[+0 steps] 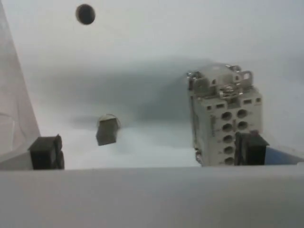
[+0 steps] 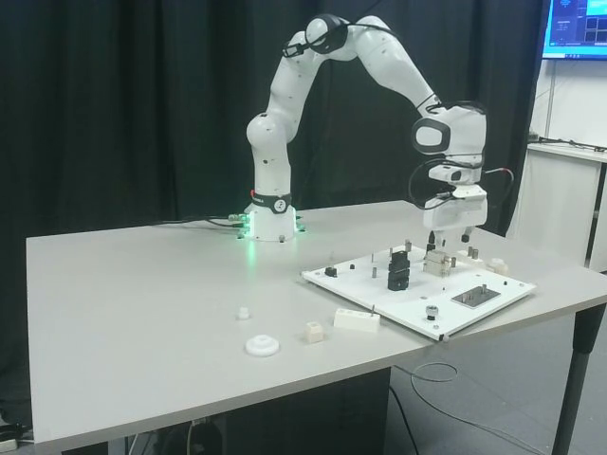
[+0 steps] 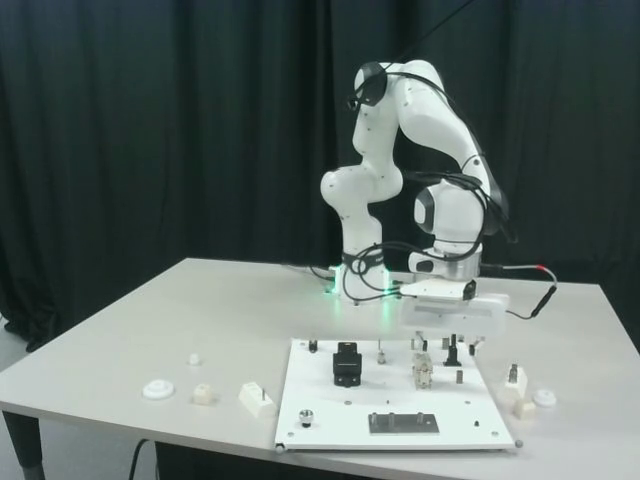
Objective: Pick square peg 1.
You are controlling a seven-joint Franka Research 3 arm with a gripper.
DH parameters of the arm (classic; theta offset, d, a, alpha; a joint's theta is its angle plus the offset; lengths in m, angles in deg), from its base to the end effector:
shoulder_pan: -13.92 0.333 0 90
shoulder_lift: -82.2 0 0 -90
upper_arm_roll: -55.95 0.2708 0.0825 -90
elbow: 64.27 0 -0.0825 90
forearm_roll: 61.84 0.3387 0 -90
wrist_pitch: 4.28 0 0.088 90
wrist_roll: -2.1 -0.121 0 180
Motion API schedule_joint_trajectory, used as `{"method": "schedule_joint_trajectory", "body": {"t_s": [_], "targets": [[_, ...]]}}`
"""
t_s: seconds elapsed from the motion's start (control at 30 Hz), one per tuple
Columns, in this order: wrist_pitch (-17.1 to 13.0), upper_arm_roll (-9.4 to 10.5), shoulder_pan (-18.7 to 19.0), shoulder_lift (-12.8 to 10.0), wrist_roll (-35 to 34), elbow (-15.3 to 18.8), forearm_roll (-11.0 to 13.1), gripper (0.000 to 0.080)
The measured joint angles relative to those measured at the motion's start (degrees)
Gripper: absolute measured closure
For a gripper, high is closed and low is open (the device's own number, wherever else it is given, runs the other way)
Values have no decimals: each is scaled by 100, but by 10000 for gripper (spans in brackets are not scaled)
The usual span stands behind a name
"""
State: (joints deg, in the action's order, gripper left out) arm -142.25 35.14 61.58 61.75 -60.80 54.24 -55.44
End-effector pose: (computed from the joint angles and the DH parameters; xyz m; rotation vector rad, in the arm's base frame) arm 0.4848 0.2481 0.2463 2.9293 -1.0535 0.0651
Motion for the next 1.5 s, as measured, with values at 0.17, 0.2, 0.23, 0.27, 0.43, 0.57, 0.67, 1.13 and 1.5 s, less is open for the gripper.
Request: {"method": "schedule_joint_trajectory", "body": {"t_s": [0.17,0.2,0.23,0.27,0.43,0.57,0.67,1.13,1.5], "targets": [[145,-70,-3,6,0,-91,-29,3],[159,-79,-5,6,0,-104,-35,3],[175,-86,-7,7,0,-116,-39,3],[196,-93,-10,8,1,-130,-42,3],[284,-138,-14,8,7,-193,-60,3],[337,-171,-15,9,11,-233,-94,3],[358,-187,-17,10,15,-258,-126,3],[521,-211,-59,10,123,-439,-211,3],[711,-212,-90,10,192,-618,-238,3]]}}
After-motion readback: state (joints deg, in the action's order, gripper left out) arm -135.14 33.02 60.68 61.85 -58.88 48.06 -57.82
